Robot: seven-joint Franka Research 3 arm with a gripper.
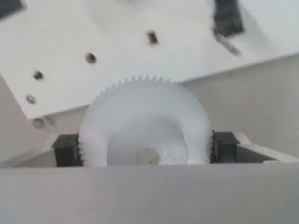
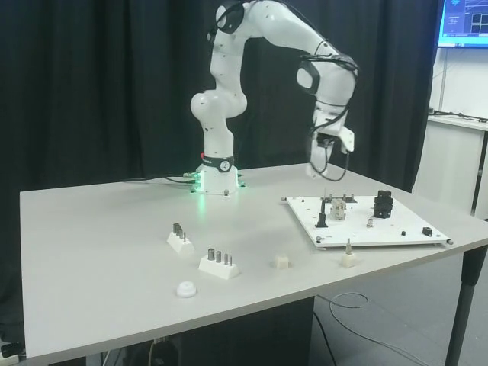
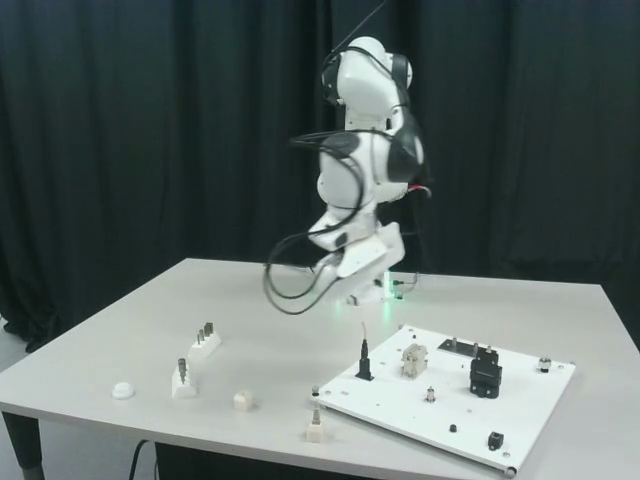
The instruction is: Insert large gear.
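Grey desk [image 2: 99, 244] fills the scene, black curtain [image 2: 91, 84] behind. White arm [image 2: 229, 91] rises from its base at the desk's far edge w/ green light at the foot, bends over and reaches down twd the white board [image 2: 381, 229], which lies flat on the desk near one corner. The hand [image 2: 319, 164] hangs above the board's near-arm edge, clear of it, not touching. In the wrist view the hand [image 1: 145, 147] is clamped on the large gear [image 1: 145, 123]: black pads [image 1: 65, 149] press its toothed rim from both sides, gear white, seen face-on w/ hub hole near the middle, so gear is up in the air in the grip, over the board's edge w/ board holes showing behind it. On the board: black block [image 3: 485, 375] and a thin upright black post [image 3: 364, 362], plus a small white fixture [image 3: 413, 360] between them, and a few small pegs. Off the board, on bare desk: two white peg holders [image 2: 219, 264] side by side w/ grey pins standing in them, a small white cube [image 2: 282, 261] near them, a white peg stand [image 2: 348, 258] just beside the board's front edge, and a small white round part [image 2: 184, 289] nearest the desk's front edge, well apart from the board.
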